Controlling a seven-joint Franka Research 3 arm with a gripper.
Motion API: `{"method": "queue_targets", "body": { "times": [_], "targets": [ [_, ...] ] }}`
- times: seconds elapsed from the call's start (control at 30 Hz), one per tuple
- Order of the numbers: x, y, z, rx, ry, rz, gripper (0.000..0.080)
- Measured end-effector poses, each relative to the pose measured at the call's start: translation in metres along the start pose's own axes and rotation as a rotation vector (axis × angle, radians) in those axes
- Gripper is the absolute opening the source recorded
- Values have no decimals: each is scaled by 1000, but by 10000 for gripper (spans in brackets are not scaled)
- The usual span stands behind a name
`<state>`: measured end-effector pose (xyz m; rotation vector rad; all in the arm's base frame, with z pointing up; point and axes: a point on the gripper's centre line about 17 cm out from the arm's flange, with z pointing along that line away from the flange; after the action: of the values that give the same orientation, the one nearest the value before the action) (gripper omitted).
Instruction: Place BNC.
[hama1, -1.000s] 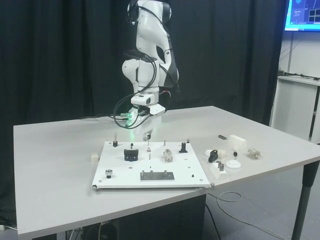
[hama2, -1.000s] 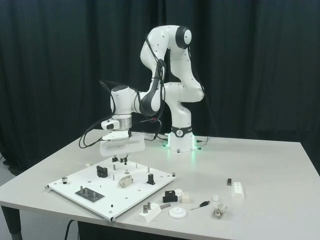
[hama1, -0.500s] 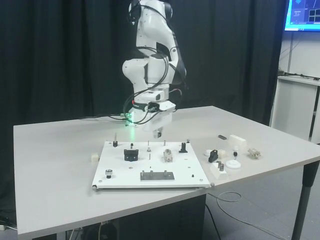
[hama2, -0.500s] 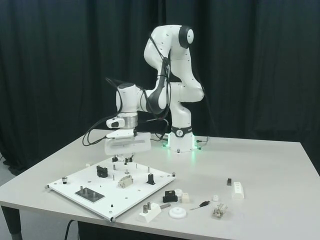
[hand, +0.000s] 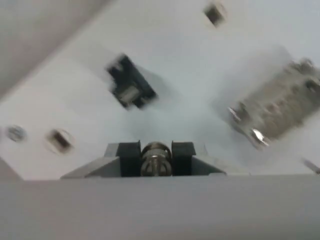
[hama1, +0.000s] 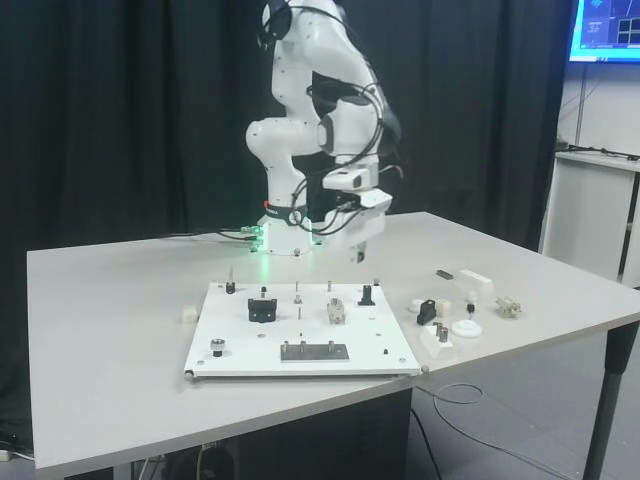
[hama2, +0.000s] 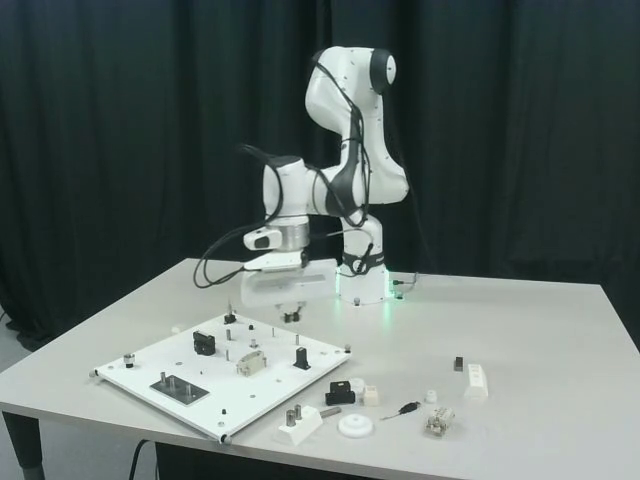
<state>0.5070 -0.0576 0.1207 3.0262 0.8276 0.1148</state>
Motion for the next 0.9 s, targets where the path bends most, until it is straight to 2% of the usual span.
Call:
{"method": "queue_targets", "body": {
  "times": [0.47,0.9],
  "targets": [
    [45,-85,-3,39,-32,80,126],
    [78,-168,4,45,-48,137,126]
  ]
}}
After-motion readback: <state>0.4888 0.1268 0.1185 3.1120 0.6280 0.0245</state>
